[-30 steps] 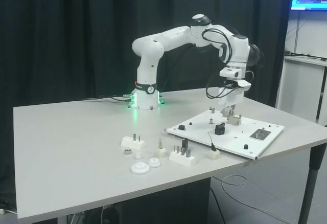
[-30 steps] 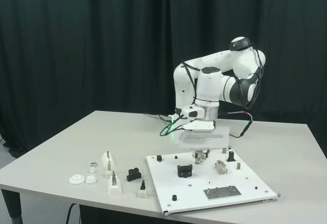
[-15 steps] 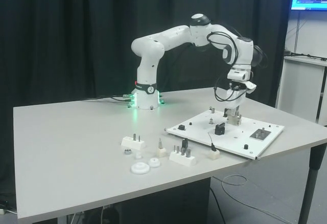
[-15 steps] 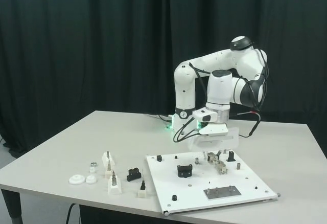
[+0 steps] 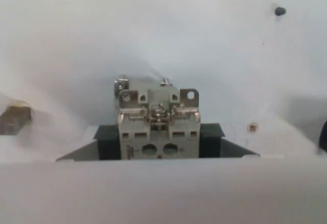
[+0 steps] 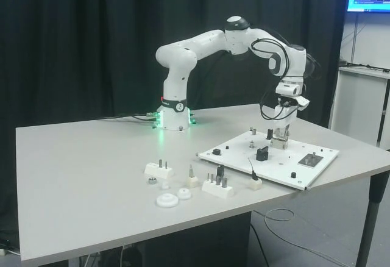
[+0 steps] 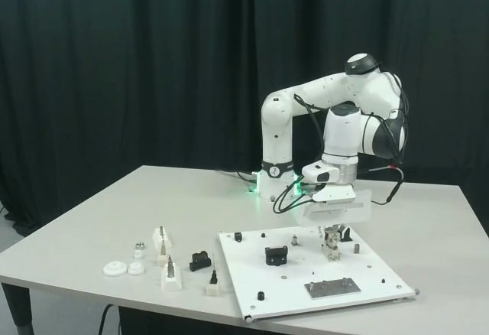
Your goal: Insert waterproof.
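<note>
Quick one from the arm side. My claw (image 7: 333,230) hung low over the far part of the white board (image 7: 290,287), right above the waterproof connector (image 5: 158,129). That thing sat upright on the board w/ metal brackets and screws on top and two round holes in its face. In the wrist view it was dead centre, black bits either side of it, but tbh I couldn't tell if the claw was wide, narrow or gripping anything.

Rest of the board: black clip (image 7: 276,255) near the middle, grey plate (image 7: 333,286) toward the front edge. Off the board, on the grey table (image 6: 91,175), were two white gears (image 6: 166,200) and some small white holders w/ pins, well apart from me. Green light (image 6: 159,117) glowed at my base.
</note>
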